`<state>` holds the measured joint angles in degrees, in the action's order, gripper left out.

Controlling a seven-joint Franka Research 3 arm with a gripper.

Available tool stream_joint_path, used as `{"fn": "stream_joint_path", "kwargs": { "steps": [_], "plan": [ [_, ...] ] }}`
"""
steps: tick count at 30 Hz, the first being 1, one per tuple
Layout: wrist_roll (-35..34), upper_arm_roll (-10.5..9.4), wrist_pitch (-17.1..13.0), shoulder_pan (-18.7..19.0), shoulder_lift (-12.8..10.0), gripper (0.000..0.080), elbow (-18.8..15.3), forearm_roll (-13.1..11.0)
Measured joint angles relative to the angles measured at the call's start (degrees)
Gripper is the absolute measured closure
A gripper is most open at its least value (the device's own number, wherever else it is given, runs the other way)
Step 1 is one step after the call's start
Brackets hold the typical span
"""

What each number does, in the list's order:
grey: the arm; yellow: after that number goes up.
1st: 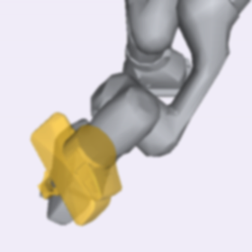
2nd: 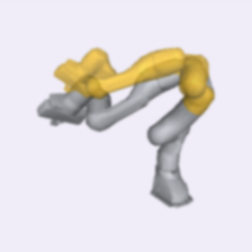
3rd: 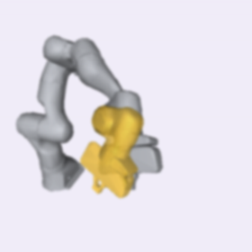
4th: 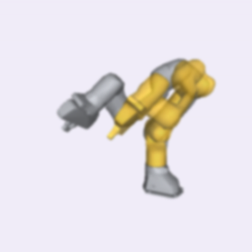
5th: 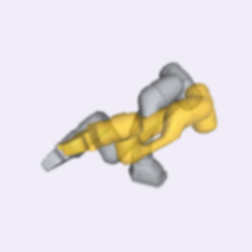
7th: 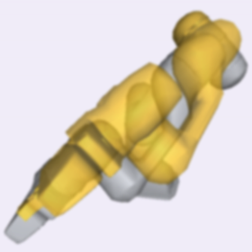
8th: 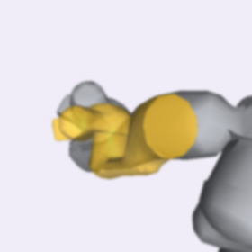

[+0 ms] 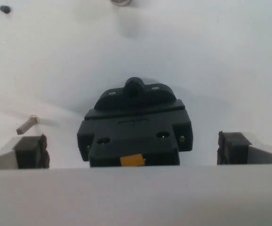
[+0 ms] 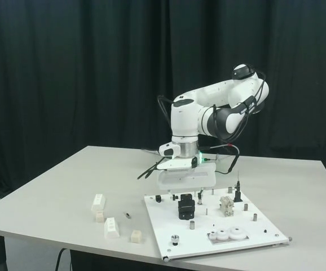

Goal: Remove D-SUB.

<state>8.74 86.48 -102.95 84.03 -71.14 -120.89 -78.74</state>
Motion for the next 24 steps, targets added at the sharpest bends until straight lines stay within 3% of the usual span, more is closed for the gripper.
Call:
{"fn": "stream_joint_path", "kwargs": {
  "steps": [13, 14, 22, 23, 24],
  "plan": [
    [0.04, -0.02, -0.24, 0.12, 0.0, 0.0003, -0.15, -0.14],
    [0.1, -0.02, -0.26, 0.16, 0.0, 0.0122, -0.15, -0.14],
    [0.98, -0.02, -0.92, 0.49, 0.0, 0.0122, -0.25, 0.04],
    [1.23, -0.02, -0.96, 0.52, -0.01, 0.0416, -0.27, 0.05],
    [1.35, -0.02, -0.99, 0.54, -0.01, 0.0416, -0.3, 0.07]
  ]
}}
